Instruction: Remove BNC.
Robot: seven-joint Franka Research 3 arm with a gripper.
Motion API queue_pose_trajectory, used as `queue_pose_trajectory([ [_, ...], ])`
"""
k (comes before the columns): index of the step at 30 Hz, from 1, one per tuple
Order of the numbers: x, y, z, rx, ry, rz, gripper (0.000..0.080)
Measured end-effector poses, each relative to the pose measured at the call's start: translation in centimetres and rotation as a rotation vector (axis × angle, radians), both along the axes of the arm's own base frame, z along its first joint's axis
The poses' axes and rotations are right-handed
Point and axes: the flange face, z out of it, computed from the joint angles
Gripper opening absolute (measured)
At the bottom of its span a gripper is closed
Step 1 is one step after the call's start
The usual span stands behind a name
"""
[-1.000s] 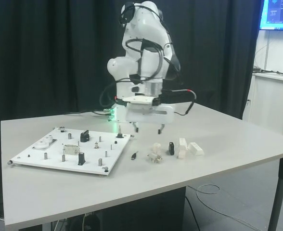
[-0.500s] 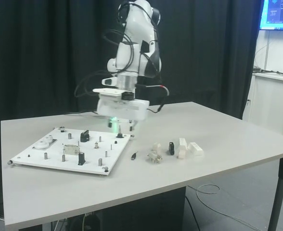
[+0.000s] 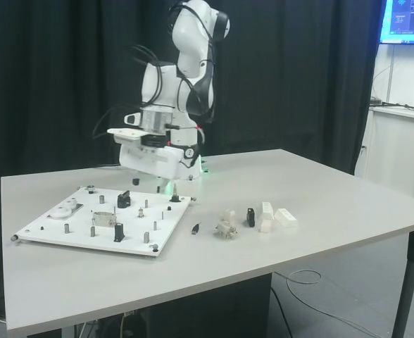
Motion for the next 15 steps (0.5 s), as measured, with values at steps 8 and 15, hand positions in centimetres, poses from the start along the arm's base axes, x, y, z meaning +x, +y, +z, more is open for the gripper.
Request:
queue_pose_trajectory([
  [8,-2.0,-1.6,-1.0,0.031,0.004,-0.068,0.0800],
  [15,-3.8,-2.3,-2.2,0.091,-0.015,-0.165,0.0800],
])
